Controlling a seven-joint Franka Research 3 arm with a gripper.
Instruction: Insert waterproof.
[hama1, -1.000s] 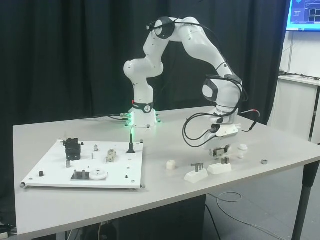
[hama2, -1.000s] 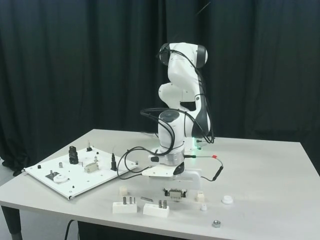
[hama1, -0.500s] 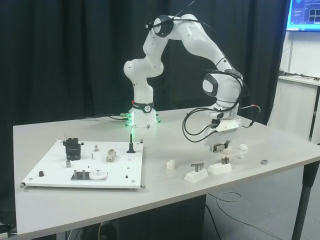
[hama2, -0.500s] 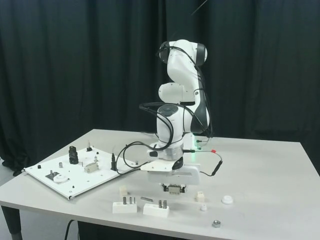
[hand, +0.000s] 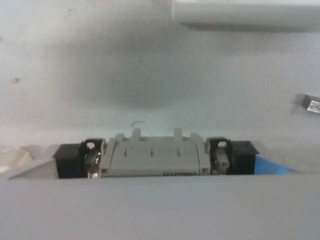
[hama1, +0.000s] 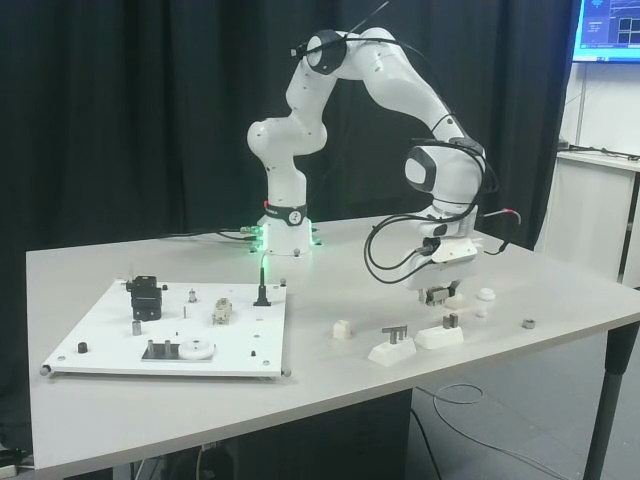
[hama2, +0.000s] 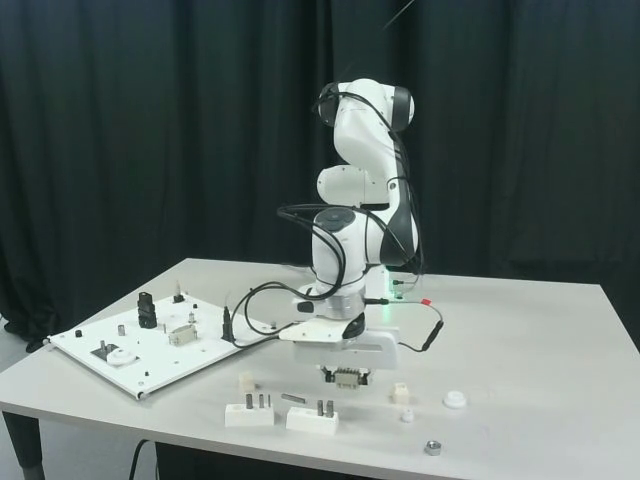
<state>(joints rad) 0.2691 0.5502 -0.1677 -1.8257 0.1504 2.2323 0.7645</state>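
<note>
The tool (hama2: 347, 377) has risen slightly higher above the table (hama2: 520, 340) than 0.5 s ago. It grips the waterproof connector (hand: 154, 156), a grey ribbed block with 2 top tabs, held level between black fingers (hand: 70, 159).

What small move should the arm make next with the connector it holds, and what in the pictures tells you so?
Probably carry it sideways toward the white board. The gripper holds the grey waterproof connector between its jaws, clear above the grey table, while the board's fixtures stand well off to one side. Which socket fits cannot be told from here.
</note>
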